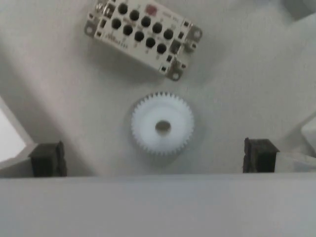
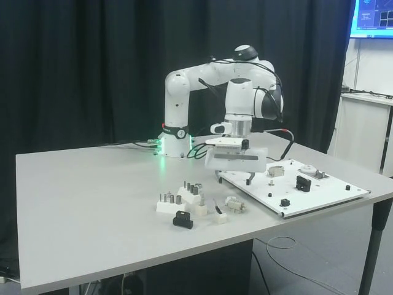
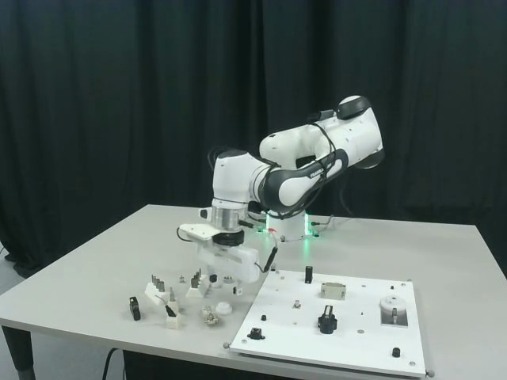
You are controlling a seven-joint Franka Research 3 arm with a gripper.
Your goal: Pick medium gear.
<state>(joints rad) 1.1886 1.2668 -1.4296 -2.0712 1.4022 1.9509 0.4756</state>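
Note:
The medium gear (image 1: 162, 126) is a white toothed wheel with a centre hole, lying flat on the grey table. In the wrist view it sits between my two black fingertips (image 1: 48, 159), a little ahead of the line joining them. My gripper (image 1: 153, 157) is open and holds nothing. In the second room view the gear (image 3: 223, 309) lies left of the white board, and the gripper (image 3: 228, 283) hangs a short way above it. The first room view shows the gripper (image 2: 235, 180) above the table by the board's near corner; I cannot make out the gear there.
A white connector block (image 1: 143, 34) with several black holes lies close beside the gear. The white assembly board (image 2: 319, 193) with mounted parts lies on one side. Small white peg holders (image 3: 170, 297) and a black part (image 2: 182, 219) stand on the other side.

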